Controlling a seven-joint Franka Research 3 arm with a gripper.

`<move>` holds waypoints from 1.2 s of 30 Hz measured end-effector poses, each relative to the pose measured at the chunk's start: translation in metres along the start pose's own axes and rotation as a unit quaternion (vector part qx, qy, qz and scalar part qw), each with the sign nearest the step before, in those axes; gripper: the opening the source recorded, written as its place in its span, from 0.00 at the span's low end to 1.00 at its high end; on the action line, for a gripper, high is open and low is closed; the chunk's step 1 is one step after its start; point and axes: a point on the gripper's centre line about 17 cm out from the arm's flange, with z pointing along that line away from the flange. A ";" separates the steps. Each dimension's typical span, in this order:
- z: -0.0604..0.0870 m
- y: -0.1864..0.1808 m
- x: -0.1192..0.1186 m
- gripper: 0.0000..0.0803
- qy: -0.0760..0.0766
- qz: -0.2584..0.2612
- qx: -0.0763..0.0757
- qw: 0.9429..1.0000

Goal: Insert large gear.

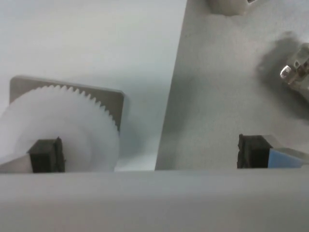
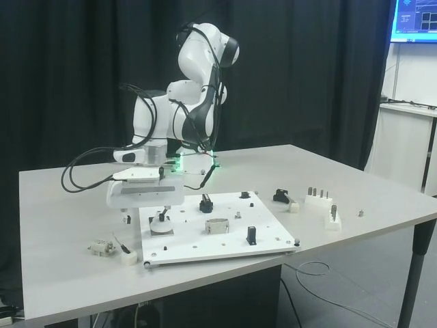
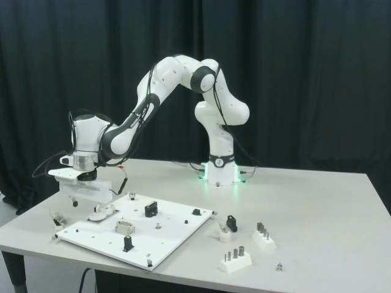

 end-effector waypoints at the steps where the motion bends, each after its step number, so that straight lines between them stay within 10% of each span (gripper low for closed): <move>1: 0.000 0.000 0.000 1.00 0.000 -0.001 0.000 1.000; 36: 0.003 0.013 -0.002 1.00 0.010 -0.001 -0.004 1.000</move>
